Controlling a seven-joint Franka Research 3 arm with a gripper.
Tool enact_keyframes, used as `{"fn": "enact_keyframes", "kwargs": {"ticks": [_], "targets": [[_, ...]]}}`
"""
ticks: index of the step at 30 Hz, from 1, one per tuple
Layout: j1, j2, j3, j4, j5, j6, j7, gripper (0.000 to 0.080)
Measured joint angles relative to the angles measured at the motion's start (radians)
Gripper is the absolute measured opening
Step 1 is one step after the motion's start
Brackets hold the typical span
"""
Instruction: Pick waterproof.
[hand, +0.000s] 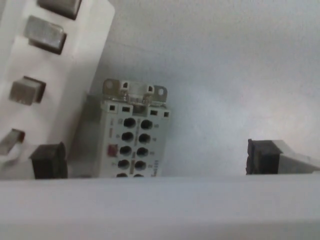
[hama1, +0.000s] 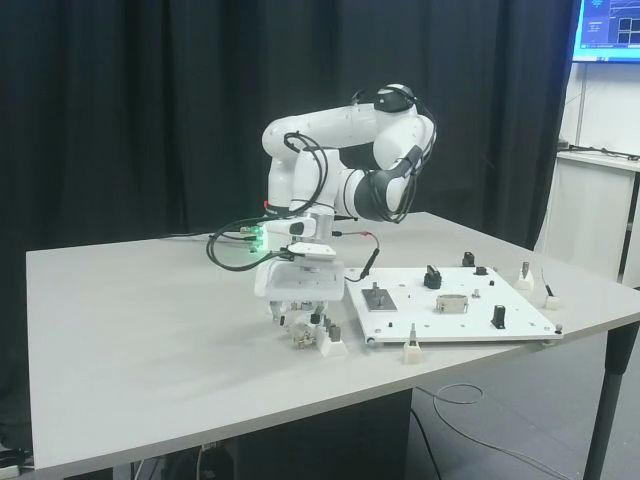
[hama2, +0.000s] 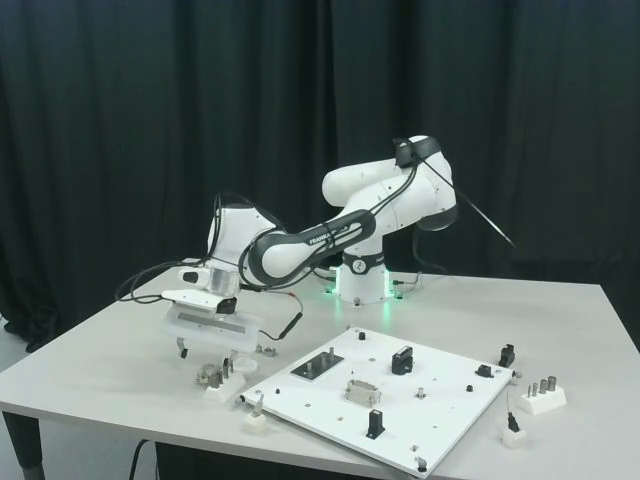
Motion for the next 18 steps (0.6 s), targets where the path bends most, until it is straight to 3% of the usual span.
{"fn": "enact_keyframes", "kwargs": {"ticks": [18], "targets": [[-0.004,-0.006,0.007,0.003,-0.014,0.003,-0.057,0.0800]]}}
